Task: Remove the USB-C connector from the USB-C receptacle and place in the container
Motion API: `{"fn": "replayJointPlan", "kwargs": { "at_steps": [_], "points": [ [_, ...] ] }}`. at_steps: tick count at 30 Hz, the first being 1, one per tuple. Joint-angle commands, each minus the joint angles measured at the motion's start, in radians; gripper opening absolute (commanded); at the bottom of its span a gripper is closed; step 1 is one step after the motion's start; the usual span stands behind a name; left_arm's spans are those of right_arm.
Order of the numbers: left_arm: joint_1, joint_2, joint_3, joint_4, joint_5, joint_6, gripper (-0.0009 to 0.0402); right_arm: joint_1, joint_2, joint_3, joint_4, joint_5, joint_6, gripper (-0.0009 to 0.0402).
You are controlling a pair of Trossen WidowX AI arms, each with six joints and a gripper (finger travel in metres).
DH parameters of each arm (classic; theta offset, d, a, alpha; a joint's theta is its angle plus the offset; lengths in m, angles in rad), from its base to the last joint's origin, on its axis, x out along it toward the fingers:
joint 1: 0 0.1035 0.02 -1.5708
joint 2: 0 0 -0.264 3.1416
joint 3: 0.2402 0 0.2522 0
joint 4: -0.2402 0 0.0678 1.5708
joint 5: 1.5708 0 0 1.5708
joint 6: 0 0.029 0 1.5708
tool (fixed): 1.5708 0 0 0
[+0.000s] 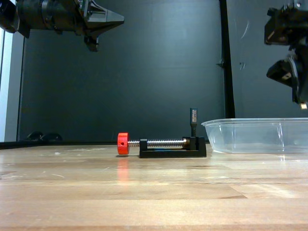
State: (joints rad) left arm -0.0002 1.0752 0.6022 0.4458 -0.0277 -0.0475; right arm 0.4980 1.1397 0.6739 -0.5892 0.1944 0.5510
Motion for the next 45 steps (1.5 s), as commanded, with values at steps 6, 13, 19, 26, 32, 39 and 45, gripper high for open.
{"fn": "replayJointPlan", "kwargs": {
  "at_steps": [6,13,19,26,32,39,45],
  "points": [
    [0.0,0.0,0.0,0.0,0.0,0.0,0.0,0.0,0.001,-0.032,0.018,-0.003,0.001,0.0],
    [0.0,0.0,0.0,0.0,0.0,0.001,0.0,-0.001,0.001,-0.036,0.021,0.0,0.003,0.006],
    [0.0,0.0,0.0,0.0,0.0,0.0,0.0,-0.001,0.001,-0.036,0.021,0.024,0.018,0.0127],
    [0.0,0.0,0.0,0.0,0.0,0.0,0.0,-0.001,0.001,-0.036,0.022,0.024,0.02,0.0164],
    [0.0,0.0,0.0,0.0,0.0,0.0,0.0,-0.001,0.001,-0.035,0.024,0.024,0.021,0.0165],
    [0.0,0.0,0.0,0.001,0.0,0.0,0.0,-0.001,0.001,-0.007,-0.011,-0.004,0.037,0.0165],
    [0.0,0.0,0.0,0.0,0.0,0.0,0.0,-0.002,0.005,0.16,-0.228,-0.003,0.016,0.0165]
  ]
}}
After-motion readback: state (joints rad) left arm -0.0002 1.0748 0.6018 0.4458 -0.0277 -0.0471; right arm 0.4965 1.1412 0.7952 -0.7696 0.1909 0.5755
